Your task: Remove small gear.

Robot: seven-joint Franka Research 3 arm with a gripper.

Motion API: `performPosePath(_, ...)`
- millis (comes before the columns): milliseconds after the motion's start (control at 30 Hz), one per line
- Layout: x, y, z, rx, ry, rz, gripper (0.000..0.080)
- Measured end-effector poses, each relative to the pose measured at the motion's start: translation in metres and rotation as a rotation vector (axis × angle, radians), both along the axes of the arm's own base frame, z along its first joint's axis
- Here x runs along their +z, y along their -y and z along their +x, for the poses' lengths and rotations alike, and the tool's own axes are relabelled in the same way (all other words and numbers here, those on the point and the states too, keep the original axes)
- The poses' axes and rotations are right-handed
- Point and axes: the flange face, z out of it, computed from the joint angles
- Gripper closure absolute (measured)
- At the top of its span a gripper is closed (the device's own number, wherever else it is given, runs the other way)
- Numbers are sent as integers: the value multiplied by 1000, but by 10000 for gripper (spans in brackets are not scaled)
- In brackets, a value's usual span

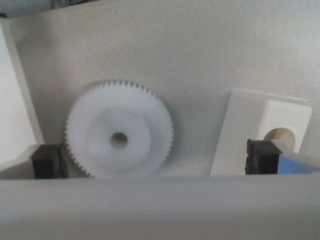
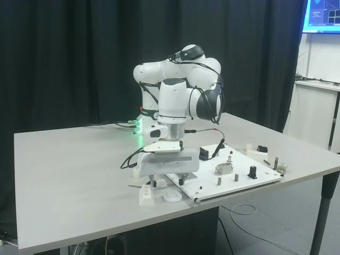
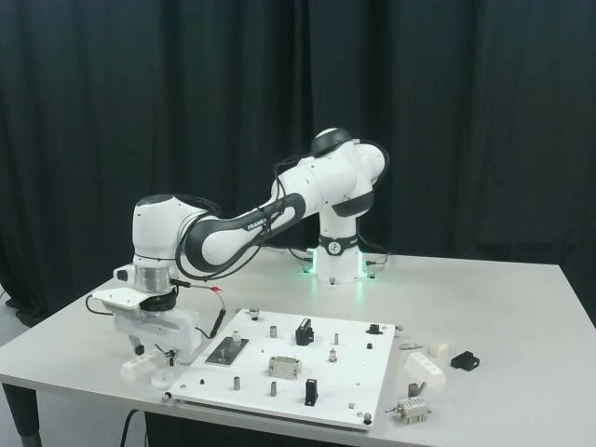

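Note:
A white toothed gear (image 1: 119,130) with a small centre hole lies flat on the grey table. My gripper (image 1: 155,159) hangs low over it, open, with the black fingertips (image 1: 47,160) far apart. The gear sits nearer one fingertip and neither pad presses on it. From the first room view the gear (image 2: 171,197) is on the table just off the white board's (image 2: 239,183) corner, under the gripper (image 2: 159,185). The second room view shows the gear (image 3: 160,377) near the table's front edge, below the gripper (image 3: 149,354).
A white block (image 1: 260,130) with a round hole lies right beside the gear, also seen as the block (image 2: 146,196) near the front edge. The white board (image 3: 354,372) carries several small pegs and connectors. Loose parts (image 3: 424,368) lie off its far side.

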Motion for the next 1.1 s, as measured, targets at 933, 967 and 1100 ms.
performPosePath(933,15,3,4,5,-18,3,3)
performPosePath(967,16,3,4,5,-18,3,3)
performPosePath(1100,19,2,5,3,-19,6,3)
